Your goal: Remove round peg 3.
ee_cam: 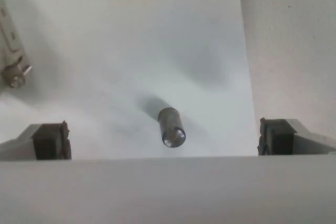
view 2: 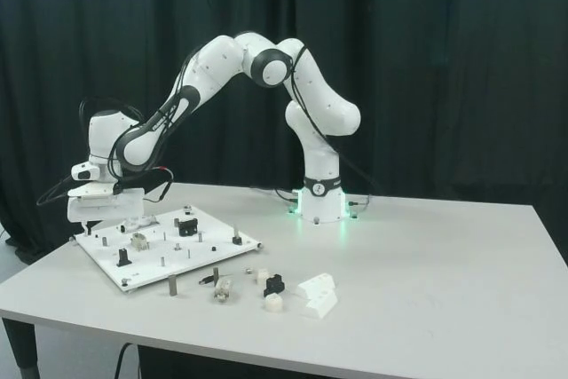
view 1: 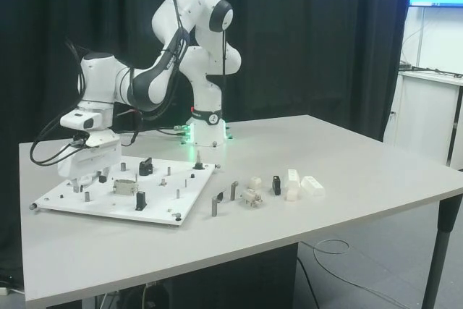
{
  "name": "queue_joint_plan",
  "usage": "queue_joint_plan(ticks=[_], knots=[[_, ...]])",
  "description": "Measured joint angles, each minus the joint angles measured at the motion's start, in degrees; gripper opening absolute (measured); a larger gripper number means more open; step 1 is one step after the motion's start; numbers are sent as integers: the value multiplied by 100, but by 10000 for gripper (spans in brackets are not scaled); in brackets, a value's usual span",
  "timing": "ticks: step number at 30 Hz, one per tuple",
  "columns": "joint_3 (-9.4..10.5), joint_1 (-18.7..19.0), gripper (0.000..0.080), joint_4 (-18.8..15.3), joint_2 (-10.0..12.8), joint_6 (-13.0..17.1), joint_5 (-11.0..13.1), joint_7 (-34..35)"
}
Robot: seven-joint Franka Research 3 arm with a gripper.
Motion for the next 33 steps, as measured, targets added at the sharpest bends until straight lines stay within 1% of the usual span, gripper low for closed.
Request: queue_joint_plan(ticks=[9, 18, 21, 33], knots=[[2, -125, 800, 285, 212, -328, 26, 0], [12, -204, 800, 439, 357, -498, 181, 0], [13, -215, 800, 465, 391, -520, 233, 0], [21, -227, 800, 515, 469, -522, 291, 0]])
